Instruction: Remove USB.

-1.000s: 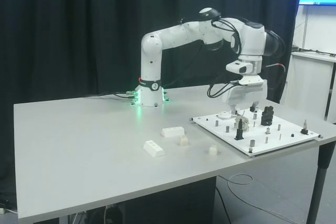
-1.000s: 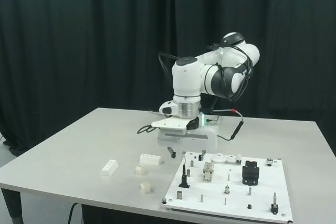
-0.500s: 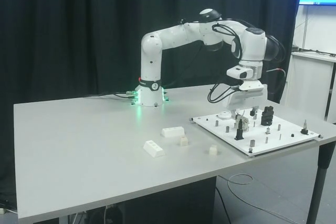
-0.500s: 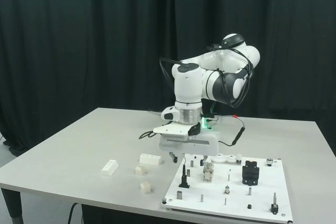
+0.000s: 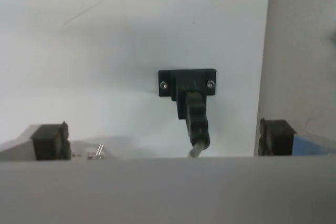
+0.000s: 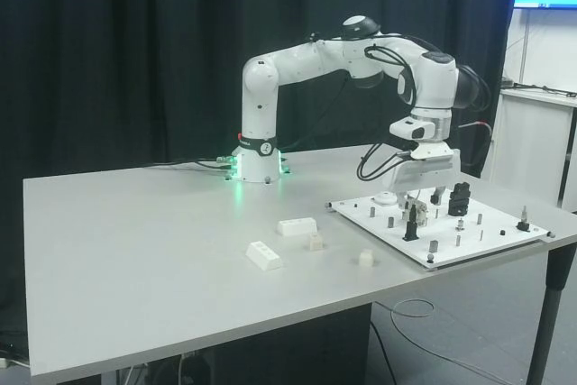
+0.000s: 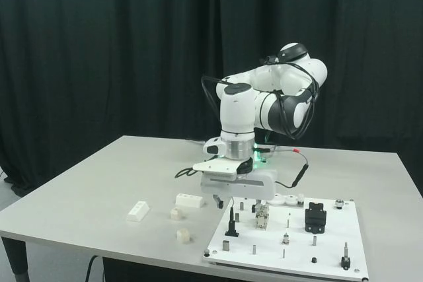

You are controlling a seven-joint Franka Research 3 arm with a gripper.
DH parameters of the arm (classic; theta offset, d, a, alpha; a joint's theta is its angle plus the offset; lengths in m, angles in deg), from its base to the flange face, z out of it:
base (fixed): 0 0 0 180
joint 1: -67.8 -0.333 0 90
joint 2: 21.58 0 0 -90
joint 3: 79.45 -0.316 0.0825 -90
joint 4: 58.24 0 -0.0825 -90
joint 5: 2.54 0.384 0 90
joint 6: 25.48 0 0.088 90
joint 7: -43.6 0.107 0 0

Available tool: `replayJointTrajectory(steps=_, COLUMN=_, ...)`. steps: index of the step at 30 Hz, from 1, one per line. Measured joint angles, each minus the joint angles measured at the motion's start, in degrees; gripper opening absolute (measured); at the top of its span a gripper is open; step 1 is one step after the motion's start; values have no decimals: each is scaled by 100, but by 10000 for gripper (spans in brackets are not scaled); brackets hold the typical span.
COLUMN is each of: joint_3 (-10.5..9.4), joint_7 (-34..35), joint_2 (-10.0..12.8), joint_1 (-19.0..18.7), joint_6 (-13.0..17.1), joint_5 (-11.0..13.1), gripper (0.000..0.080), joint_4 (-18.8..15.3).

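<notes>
The USB plug (image 5: 195, 119) is black and stands upright in a black socket mount (image 5: 187, 84) on the white board (image 5: 105, 51), its cable (image 5: 195, 151) rising toward the wrist. In the room views the USB plug (image 7: 232, 220) (image 6: 412, 221) stands near the board's (image 7: 330, 250) front left part. My gripper (image 5: 163, 139) (image 7: 236, 201) (image 6: 421, 197) hangs open just above it, the black fingertips (image 5: 50, 140) spread wide to either side of the plug and not touching it.
Several small white blocks (image 7: 138, 211) (image 7: 189, 199) (image 6: 264, 255) lie on the grey table beside the board. On the board stand a black clamp-like part (image 7: 315, 217) (image 6: 459, 198), white gears (image 7: 284, 198) and several small pegs (image 7: 345, 262). The board reaches the table's edge (image 6: 541, 242).
The arm has swung out over the board and come lower. The open gripper, earlier behind the board's rear edge, now hangs over the USB plug.
</notes>
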Motion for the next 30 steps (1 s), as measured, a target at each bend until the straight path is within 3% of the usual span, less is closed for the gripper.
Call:
replayJointTrajectory(steps=17, joint_3=-59, joint_7=144, joint_2=43, joint_1=33, joint_6=122, joint_5=24, gripper=800, joint_4=-12)
replayJointTrajectory(steps=18, joint_3=-60, joint_7=144, joint_2=47, joint_1=35, joint_6=127, joint_5=24, gripper=686, joint_4=-12)
replayJointTrajectory(steps=23, joint_3=-66, joint_7=143, joint_2=56, joint_1=56, joint_6=147, joint_5=24, gripper=686, joint_4=-12)
replayJointTrajectory(steps=24, joint_3=-67, joint_7=143, joint_2=56, joint_1=61, joint_6=148, joint_5=24, gripper=501, joint_4=-12)
replayJointTrajectory(steps=29, joint_3=-68, joint_7=132, joint_2=57, joint_1=83, joint_6=150, joint_5=23, gripper=501, joint_4=-12)
replayJointTrajectory(steps=30, joint_3=-68, joint_7=129, joint_2=57, joint_1=87, joint_6=150, joint_5=22, gripper=340, joint_4=-12)
